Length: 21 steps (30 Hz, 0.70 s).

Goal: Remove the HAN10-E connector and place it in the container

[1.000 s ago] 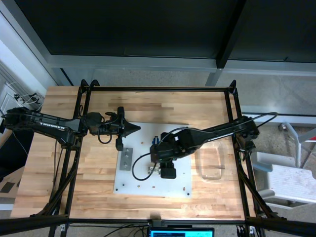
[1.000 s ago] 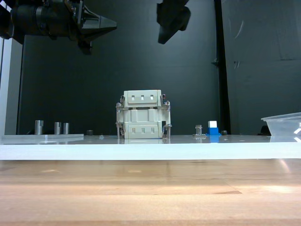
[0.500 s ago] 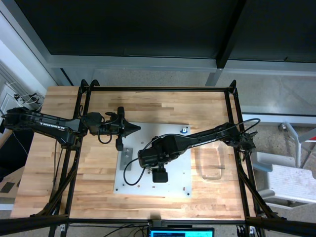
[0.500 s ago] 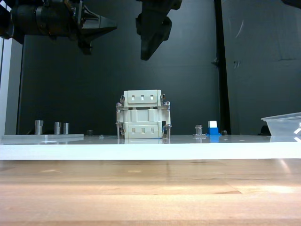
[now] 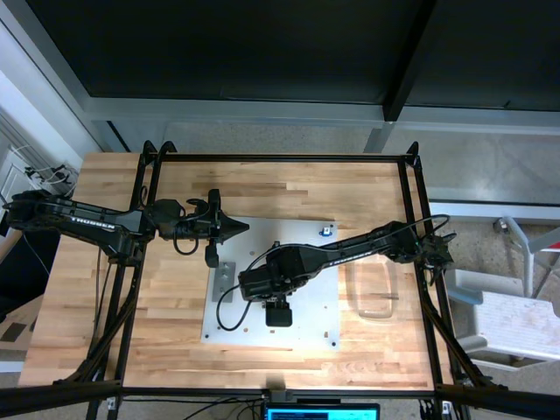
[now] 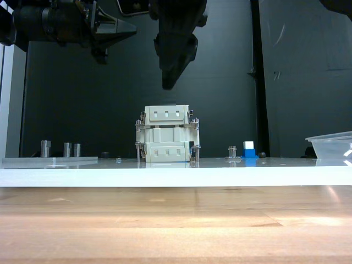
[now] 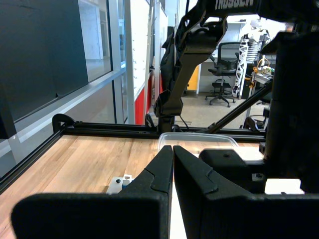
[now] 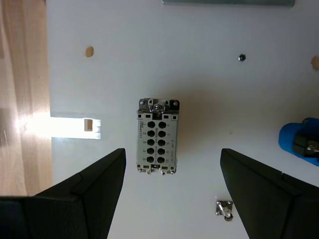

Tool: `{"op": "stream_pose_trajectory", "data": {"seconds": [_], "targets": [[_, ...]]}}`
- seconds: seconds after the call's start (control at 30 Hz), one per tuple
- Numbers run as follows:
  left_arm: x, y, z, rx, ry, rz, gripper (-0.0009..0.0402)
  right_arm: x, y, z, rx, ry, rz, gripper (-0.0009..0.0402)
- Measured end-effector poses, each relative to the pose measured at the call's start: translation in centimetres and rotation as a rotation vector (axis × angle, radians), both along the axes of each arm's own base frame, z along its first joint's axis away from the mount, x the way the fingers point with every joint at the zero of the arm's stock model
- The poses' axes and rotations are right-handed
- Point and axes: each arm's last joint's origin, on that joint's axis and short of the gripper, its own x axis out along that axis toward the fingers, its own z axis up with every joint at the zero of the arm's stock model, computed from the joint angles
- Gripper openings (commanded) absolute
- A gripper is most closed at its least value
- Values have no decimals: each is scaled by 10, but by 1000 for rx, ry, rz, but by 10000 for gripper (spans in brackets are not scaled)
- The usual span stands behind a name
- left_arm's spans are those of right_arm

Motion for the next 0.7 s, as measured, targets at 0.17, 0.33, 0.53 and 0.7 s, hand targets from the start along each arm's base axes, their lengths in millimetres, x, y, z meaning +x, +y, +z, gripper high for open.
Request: {"op": "stream_pose_trajectory", "data": {"seconds": [0.17,0.33,0.53,0.7], "targets": [[0,0,0,0,0,0,0,4,3,-9,-3,14,2,266],[0,0,0,0,0,0,0,5,4,-12,-4,18,2,266],[0,0,0,0,-1,0,0,6,7,-17,-8,21,6,266],[0,0,0,0,0,0,0,9,9,-24,-7,30,9,266]]}}
